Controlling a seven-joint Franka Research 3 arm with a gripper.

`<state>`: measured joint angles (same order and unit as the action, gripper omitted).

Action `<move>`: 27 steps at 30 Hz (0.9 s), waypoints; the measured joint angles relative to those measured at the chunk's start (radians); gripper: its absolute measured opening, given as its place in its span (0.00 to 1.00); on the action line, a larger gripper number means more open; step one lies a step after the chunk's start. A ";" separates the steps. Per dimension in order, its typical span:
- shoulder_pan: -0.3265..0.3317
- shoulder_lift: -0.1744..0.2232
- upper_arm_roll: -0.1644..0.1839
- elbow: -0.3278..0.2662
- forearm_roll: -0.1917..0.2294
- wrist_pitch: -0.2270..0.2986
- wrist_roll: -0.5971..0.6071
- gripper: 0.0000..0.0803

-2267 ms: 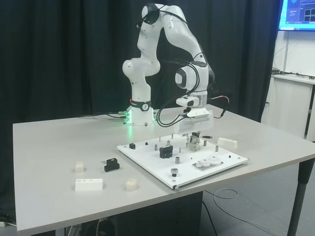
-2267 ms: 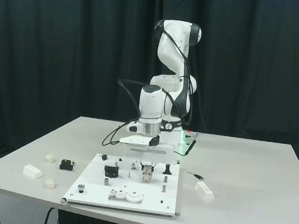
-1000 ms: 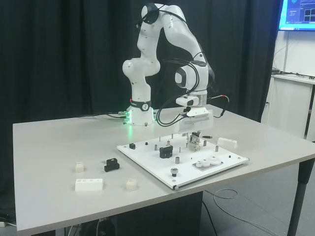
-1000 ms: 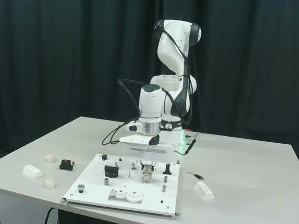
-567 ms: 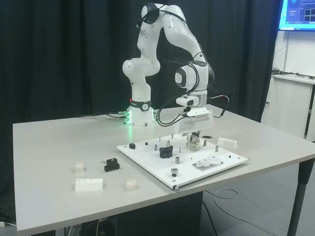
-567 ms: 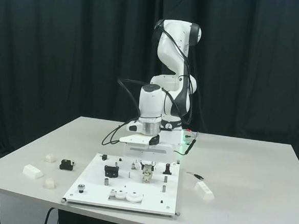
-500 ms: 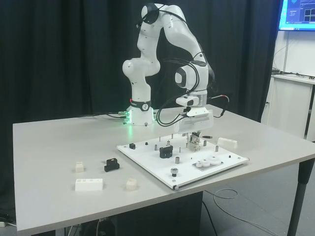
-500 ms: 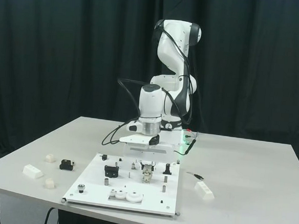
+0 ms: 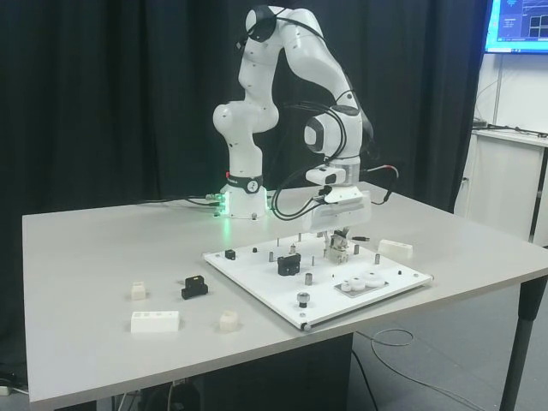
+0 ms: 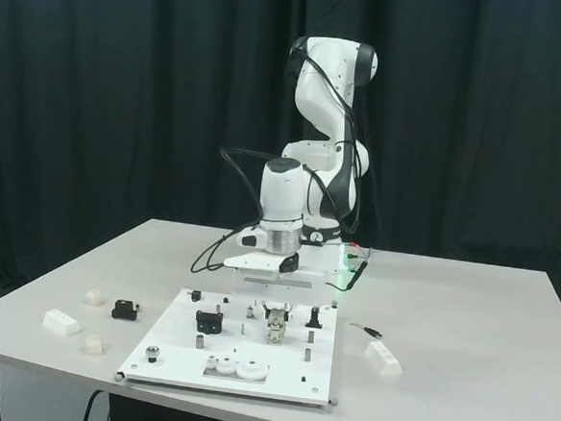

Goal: Remove waterproof.

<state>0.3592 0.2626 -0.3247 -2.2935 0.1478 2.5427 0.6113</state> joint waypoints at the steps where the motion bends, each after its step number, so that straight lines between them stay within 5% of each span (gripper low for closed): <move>1: 0.000 0.000 0.000 0.000 0.000 -0.001 0.000 0.39; 9: 0.000 -0.017 -0.002 0.000 0.000 -0.011 0.000 0.39; 27: 0.000 -0.136 -0.030 0.002 -0.009 -0.094 0.000 0.39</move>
<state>0.3590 0.1266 -0.3552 -2.2912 0.1391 2.4485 0.6113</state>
